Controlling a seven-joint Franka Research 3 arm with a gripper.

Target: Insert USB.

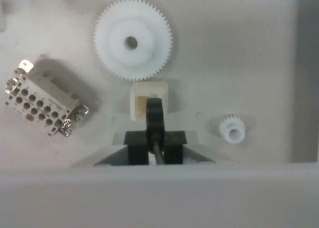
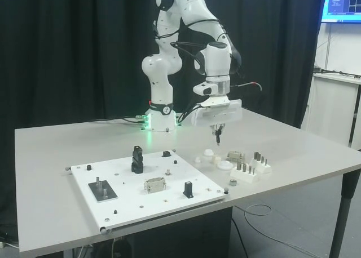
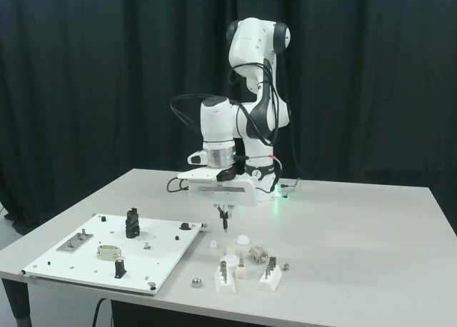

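Grey table [image 2: 316,151] (pincer [image 1: 154,156] grips USB plug [image 1: 154,119]).

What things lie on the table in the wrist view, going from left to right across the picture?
Multi-pin connector → large white gear → small white gear. The USB plug in the gripper overlaps the large gear's span, so it is left out.
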